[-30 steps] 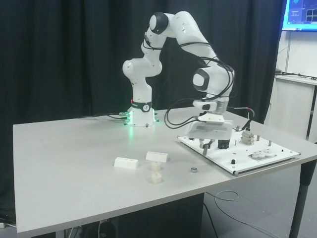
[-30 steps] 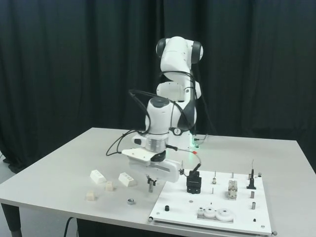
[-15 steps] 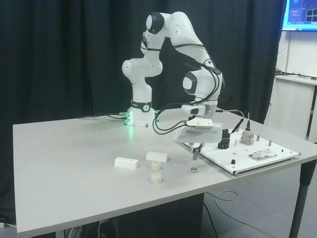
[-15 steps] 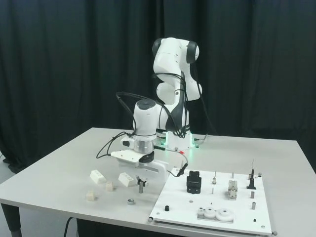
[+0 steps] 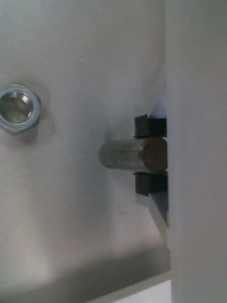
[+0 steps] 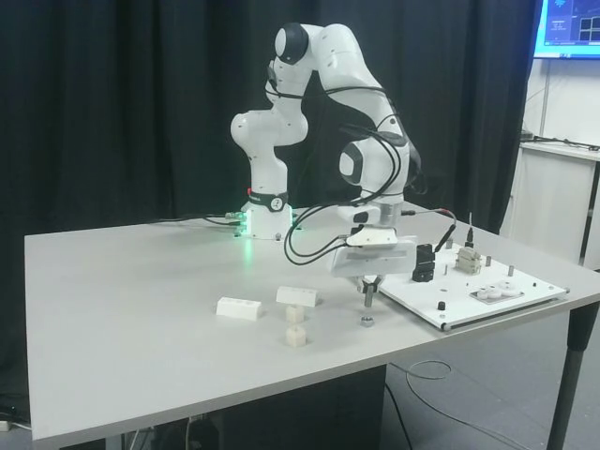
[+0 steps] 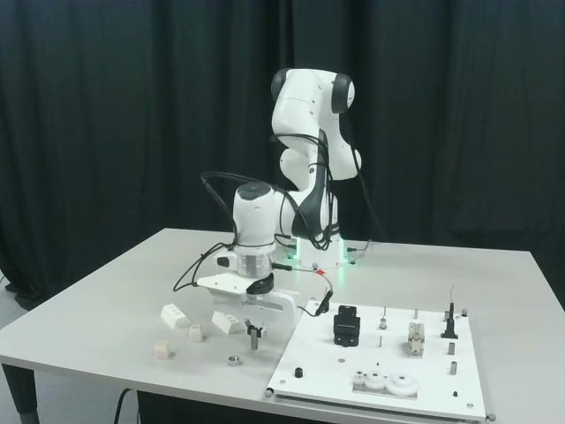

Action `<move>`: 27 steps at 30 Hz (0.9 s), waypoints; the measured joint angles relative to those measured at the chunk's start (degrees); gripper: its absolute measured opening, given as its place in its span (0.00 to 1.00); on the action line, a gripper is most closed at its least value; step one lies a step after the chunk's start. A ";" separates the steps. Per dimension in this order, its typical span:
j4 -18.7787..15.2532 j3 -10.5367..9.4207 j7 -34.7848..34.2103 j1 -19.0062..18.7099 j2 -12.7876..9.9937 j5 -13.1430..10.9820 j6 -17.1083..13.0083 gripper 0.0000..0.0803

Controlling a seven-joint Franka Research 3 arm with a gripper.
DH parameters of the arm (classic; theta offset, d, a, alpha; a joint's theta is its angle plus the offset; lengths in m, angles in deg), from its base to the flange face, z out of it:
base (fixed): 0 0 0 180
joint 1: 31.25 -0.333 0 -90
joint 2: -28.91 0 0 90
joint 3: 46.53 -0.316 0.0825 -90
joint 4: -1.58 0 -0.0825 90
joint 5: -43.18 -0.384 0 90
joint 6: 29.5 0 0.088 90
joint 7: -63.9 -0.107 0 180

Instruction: Place round peg 4.

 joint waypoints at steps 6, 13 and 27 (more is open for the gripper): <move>-0.51 0.00 0.77 0.00 0.00 -0.93 -0.20 0.19; -0.76 0.00 1.52 0.03 -0.02 -2.06 -0.29 0.19; -0.74 0.18 2.08 0.07 -0.06 -3.23 -0.31 0.78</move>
